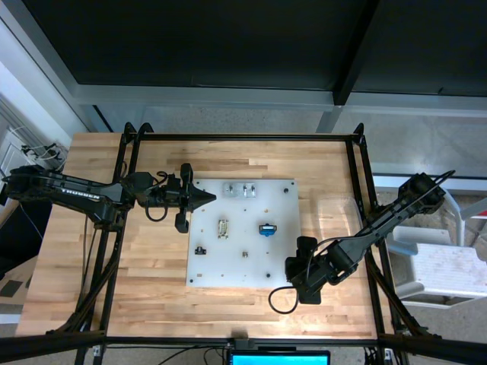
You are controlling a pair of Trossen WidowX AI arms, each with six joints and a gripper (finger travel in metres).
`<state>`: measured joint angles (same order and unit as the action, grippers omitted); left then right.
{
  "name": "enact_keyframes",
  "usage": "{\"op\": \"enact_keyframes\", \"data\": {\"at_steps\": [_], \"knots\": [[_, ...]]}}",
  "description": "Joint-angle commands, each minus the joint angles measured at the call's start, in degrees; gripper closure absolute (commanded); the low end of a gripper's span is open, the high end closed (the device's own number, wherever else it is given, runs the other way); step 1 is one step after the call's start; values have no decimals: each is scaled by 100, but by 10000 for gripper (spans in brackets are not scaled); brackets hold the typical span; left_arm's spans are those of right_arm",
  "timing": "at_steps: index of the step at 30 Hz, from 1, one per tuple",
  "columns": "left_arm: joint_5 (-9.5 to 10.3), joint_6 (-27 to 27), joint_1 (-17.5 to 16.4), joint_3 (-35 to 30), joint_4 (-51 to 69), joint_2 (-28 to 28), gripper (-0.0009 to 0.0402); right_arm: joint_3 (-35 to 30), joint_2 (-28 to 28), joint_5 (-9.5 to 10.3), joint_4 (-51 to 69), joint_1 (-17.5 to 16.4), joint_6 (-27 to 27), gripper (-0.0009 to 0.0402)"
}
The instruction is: Remove the rj45 connector and place it in the container
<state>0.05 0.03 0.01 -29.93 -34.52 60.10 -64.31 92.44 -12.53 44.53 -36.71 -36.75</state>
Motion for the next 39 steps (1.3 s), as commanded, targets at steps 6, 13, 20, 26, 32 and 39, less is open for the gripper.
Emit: {"op": "enact_keyframes", "data": {"at_steps": [6,13,20,26,32,39], "knots": [[-2,-2,-2,-2,0,2,392,210,57,-13,-339,46,76,178],[-2,-2,0,-2,0,0,392,210,44,-13,-332,57,125,192],[-2,-2,0,-2,0,0,392,210,11,-4,-323,57,144,237],[-2,-2,-2,-2,0,2,392,214,11,-4,-321,57,146,281],[-2,-2,0,-2,0,0,392,229,11,-24,-337,55,146,336],[-2,-2,0,-2,0,0,392,243,11,-22,-372,57,168,397]]}}
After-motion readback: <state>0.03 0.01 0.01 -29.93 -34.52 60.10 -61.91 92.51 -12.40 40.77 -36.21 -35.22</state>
